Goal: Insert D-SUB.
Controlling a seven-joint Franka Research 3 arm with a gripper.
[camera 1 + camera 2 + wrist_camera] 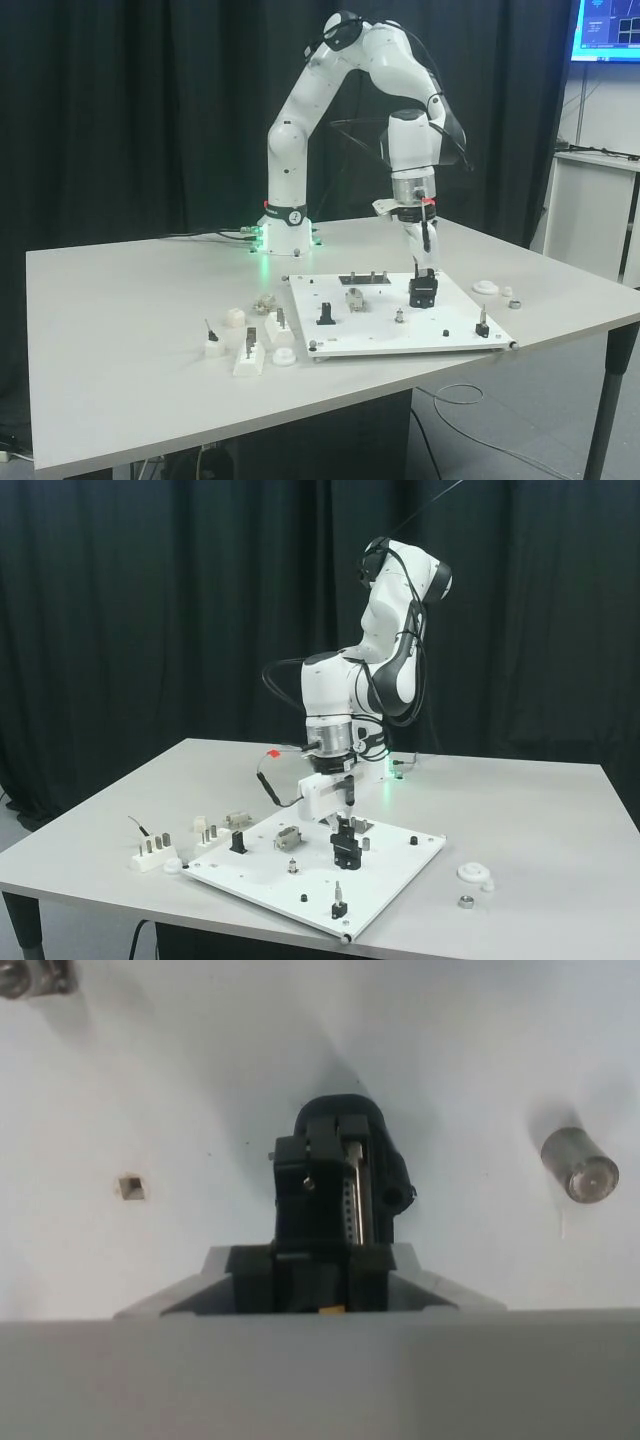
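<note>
Your gripper is closed on the black D-SUB connector, holding it by its upper end just over the white assembly board; whether its lower face touches the board you cannot tell. To do this step well, keep the connector upright and square to its socket, come straight down and press gently, stopping if it binds. The wrist view shows you the metal shell and its row of pin holes, plus a grey metal peg standing apart on the board. Only the room views show the arm's pose and the loose white parts on the grey table.
</note>
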